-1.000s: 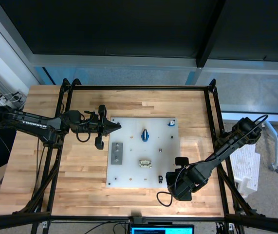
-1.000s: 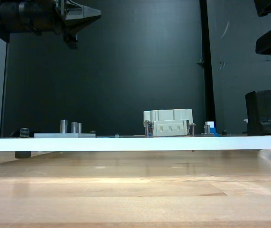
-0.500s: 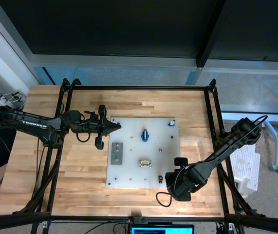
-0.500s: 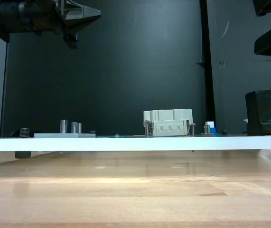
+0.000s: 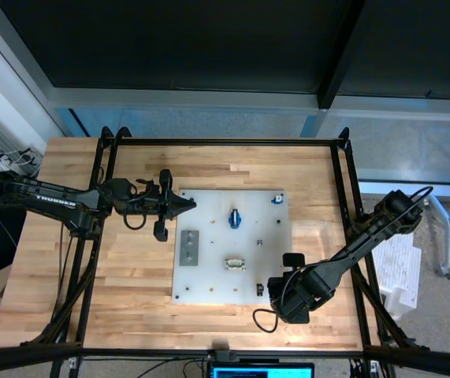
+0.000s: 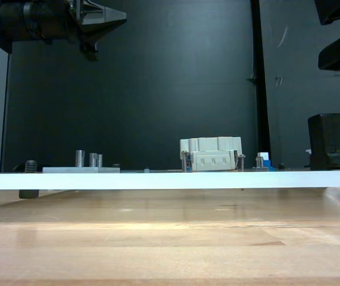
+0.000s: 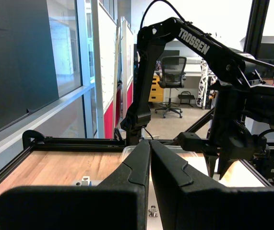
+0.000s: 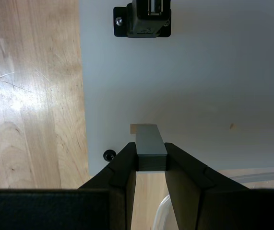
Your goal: Pick the 16mm bar and install on taskboard
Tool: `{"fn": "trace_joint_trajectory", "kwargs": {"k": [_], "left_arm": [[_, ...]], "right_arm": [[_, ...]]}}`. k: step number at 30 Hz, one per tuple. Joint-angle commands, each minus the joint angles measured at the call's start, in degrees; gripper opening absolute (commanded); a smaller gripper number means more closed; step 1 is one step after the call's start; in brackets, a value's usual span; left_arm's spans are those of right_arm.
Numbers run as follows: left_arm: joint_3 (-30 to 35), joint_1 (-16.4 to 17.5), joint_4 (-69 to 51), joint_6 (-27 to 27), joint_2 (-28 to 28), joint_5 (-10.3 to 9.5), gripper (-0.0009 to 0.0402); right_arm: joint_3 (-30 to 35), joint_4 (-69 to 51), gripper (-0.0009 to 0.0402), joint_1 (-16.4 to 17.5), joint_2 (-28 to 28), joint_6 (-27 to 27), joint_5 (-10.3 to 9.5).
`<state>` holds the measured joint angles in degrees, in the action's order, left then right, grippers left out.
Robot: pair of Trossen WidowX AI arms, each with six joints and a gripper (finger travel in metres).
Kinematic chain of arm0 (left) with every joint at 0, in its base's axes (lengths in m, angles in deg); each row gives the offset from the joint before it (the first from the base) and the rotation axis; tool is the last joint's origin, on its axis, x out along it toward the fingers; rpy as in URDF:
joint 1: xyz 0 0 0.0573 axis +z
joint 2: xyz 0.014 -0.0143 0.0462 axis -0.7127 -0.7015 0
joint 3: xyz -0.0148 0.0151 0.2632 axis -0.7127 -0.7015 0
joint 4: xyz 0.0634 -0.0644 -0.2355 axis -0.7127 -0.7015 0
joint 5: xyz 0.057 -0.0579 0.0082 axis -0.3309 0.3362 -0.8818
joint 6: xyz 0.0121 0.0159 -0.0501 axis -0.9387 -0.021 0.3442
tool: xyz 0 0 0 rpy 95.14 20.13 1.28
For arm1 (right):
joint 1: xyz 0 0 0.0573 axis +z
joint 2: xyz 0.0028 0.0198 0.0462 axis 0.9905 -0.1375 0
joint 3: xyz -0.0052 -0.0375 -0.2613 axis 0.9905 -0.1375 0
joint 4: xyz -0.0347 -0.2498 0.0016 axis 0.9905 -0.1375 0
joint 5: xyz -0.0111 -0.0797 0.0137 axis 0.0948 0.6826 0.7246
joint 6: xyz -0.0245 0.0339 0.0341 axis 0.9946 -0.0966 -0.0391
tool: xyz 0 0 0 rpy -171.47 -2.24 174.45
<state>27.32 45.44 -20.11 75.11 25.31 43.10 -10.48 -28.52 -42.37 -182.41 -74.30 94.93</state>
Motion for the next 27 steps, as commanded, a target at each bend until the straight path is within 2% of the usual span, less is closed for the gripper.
{"fn": "trace_joint_trajectory", "kwargs": {"k": [1, 27], "left_arm": [[0.00, 0.02, 0.02, 0.00, 0.00, 0.02, 0.0000], [0.00, 0.02, 0.02, 0.00, 0.00, 0.02, 0.0000]], "right_arm": [[0.00, 0.09, 0.0027, 0.02, 0.04, -0.11, -0.15], [0.04, 1.20, 0.0027, 0.00, -1.03, -0.76, -0.72]]}}
